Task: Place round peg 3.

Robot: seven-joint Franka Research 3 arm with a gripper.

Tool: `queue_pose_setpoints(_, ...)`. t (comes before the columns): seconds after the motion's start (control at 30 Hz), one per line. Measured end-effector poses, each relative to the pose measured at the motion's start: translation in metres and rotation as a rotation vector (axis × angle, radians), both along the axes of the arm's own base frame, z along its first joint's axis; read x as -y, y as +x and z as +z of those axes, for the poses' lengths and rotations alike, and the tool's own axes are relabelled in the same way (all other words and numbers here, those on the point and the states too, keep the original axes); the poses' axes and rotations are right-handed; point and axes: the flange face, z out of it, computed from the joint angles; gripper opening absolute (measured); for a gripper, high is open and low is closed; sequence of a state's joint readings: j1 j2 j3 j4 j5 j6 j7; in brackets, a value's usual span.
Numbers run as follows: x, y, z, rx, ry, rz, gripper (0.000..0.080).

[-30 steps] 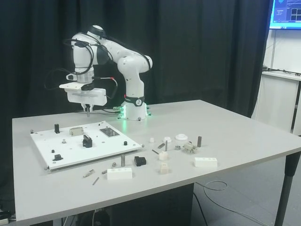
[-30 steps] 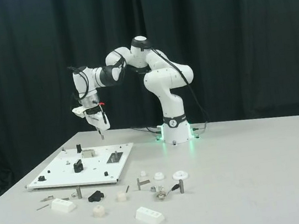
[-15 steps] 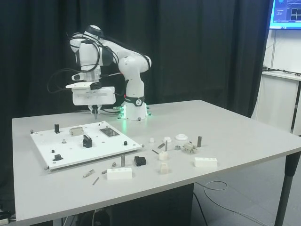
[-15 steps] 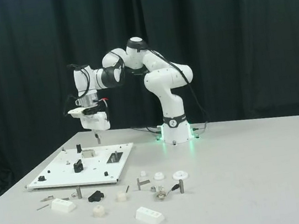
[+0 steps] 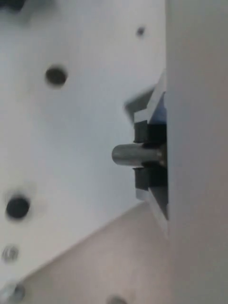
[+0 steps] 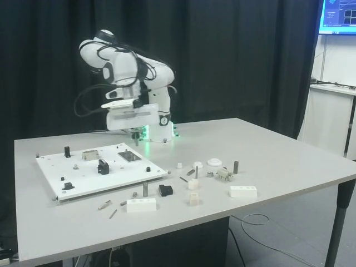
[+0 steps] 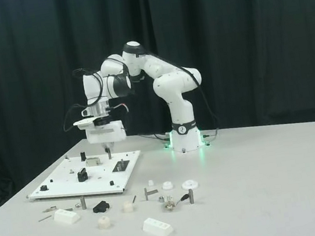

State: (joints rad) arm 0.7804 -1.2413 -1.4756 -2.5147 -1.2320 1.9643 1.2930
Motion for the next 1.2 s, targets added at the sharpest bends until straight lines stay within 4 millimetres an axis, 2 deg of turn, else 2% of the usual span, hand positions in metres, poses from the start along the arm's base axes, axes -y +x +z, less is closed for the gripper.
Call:
queue_pose_setpoints(0.33, -0.068, 0.050, 0.000, 0.010, -0.012, 0.102, 0.0105)
queue_pose_setpoints(0.6, -0.127, 0.079, 0.001, 0.008, -0.017, 0.134, 0.0105)
queue_pose_setpoints(0.9, -0.192, 0.100, 0.000, 0.004, -0.033, 0.182, 0.0105)
queue_pose_setpoints(1.2, -0.256, 0.109, -0.007, -0.014, -0.059, 0.254, 0.0105)
